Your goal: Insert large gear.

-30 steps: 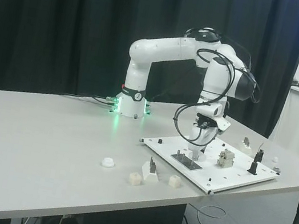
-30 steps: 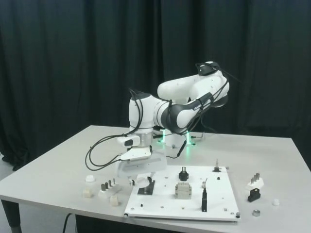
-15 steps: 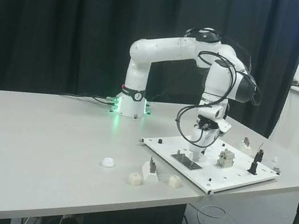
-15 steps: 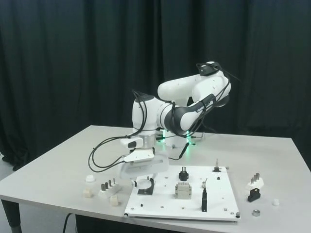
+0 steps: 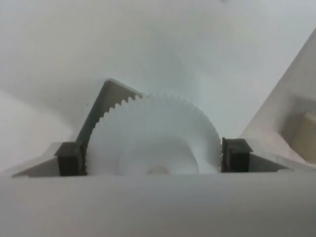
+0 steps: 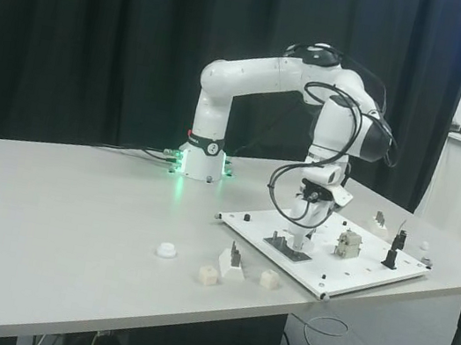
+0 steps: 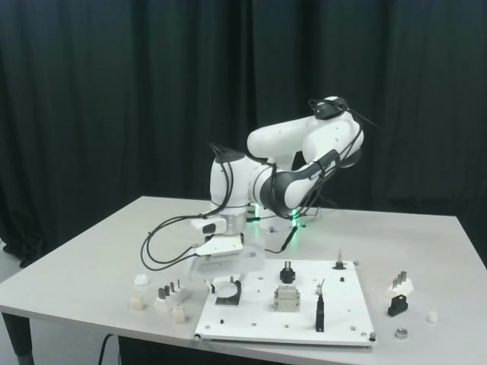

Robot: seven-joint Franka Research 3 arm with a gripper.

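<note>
Since 1 second ago the arm has drawn back a little toward its base and lifted slightly, so the gripper (image 6: pixel 302 235) now hangs just above the grey peg plate (image 6: pixel 287 249) on the white assembly board (image 6: pixel 356 271) rather than farther out over it.

From the wrist view, the large gear (image 5: pixel 154 143) sits clamped between the 2 black fingertips (image 5: pixel 69 158), which press on opposite sides of its toothed rim; the claw is clenched on the gear. The gear is white, held flat, with its raised hub and centre bore facing down toward the board. In the second room view the gear (image 7: pixel 222 287) shows as a pale disc under the wrist, directly over the peg plate, and whether it already touches a peg cannot be told.

Handling, as a judgement: the gear looks like a stiff, light plastic part that will not flex, and the teeth give the pads a decent bite, so slipping seems unlikely. Gripping across the rim, as here, keeps the bore free. The risk is tilt: a stiff bore on a stiff peg will jam if it goes down crooked, so the descent should be level and centred.

Loose fixtures and small white blocks (image 6: pixel 209 276) lie on the grey table (image 6: pixel 72 207), well apart from the board's working corner.
</note>
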